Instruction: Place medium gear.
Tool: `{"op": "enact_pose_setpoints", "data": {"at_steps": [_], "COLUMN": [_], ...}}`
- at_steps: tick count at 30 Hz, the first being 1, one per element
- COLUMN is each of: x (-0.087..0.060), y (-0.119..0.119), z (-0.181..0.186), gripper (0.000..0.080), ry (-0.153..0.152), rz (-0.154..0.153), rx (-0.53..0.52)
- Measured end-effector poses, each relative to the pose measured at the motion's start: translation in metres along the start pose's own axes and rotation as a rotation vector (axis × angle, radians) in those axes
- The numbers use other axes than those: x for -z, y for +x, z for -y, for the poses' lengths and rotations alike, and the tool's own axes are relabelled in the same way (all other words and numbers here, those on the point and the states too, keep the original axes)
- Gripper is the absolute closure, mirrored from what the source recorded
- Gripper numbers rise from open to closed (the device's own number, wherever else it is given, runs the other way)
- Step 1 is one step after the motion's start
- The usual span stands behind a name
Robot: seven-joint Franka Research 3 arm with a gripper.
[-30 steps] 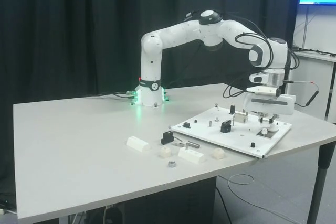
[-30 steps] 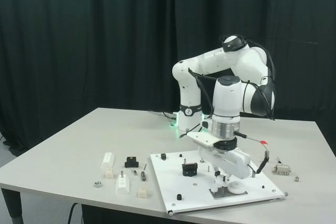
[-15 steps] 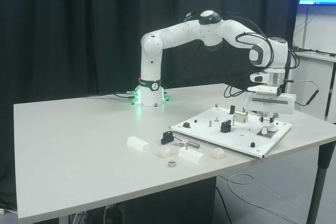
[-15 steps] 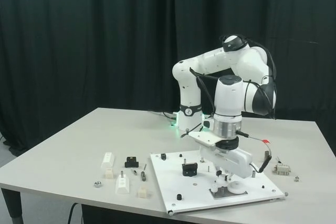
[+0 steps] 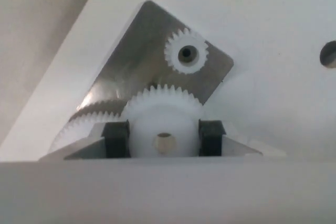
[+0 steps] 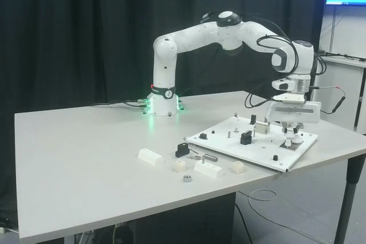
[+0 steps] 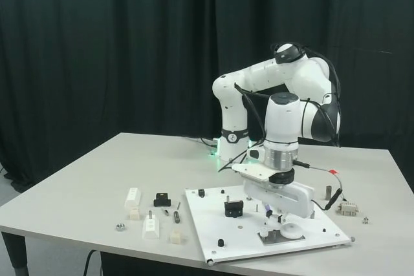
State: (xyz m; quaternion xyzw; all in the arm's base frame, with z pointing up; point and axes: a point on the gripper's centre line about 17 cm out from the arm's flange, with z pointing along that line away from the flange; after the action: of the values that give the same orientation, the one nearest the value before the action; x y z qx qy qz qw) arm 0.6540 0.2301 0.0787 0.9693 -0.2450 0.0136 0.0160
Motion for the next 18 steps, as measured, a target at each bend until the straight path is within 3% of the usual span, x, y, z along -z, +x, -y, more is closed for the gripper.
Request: {"op": "enact_pose_setpoints", "data": {"at_steps": [18], "x": [0.010], "y": [-0.018], "z": [0.027], "gripper": [0.0524], "ry": [0.018], "rz": [0.000], "rx": [0.165]}}
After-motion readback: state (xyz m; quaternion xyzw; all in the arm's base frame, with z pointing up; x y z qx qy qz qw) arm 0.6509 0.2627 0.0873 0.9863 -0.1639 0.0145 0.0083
